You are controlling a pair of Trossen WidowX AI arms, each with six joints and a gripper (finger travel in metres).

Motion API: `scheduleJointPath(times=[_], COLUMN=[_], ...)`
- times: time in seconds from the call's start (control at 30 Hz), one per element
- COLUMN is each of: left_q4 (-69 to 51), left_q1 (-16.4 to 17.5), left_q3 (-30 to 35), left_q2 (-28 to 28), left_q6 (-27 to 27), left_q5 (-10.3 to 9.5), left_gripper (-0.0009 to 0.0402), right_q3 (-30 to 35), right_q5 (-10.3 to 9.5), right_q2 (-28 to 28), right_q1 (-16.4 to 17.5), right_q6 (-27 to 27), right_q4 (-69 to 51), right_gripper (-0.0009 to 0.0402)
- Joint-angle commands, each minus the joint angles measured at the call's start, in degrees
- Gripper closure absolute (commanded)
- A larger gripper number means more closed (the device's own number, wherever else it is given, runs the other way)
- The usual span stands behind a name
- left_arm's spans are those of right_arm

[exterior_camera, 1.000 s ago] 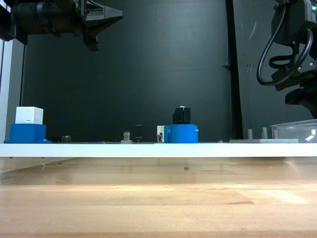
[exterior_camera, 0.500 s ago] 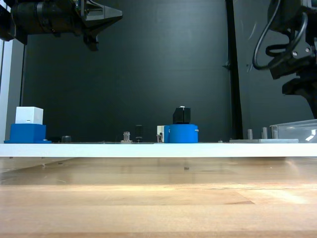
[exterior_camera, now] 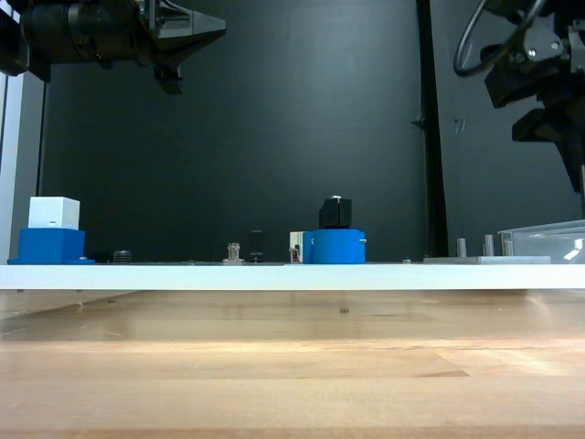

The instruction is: Pick the 16mm cylinder and place it in the taskboard

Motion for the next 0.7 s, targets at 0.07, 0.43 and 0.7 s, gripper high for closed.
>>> scheduleJointPath(times=[0.07, 0.43, 0.7], left_q4=[0.0, 0.0, 0.0], left_q1=[0.0, 0.0, 0.0], left_q3=[0.0, 0.0, 0.0], left_q2=[0.0, 0.0, 0.0], left_q6=[0.0, 0.0, 0.0], left_q5=[0.02, 0.02, 0.02], left_gripper=[0.0393, 0.0393, 0.0393], right_q3=[2.8, 8.5, 8.3], right_q5=[0.0, 0.09, 0.46], right_q2=[0.0, 0.0, 0.0], right_q1=[0.0, 0.0, 0.0], right_q6=[0.0, 0.0, -1.1], right_q4=[-2.6, -7.6, -7.6], right_gripper=[0.0377, 0.0377, 0.0377])
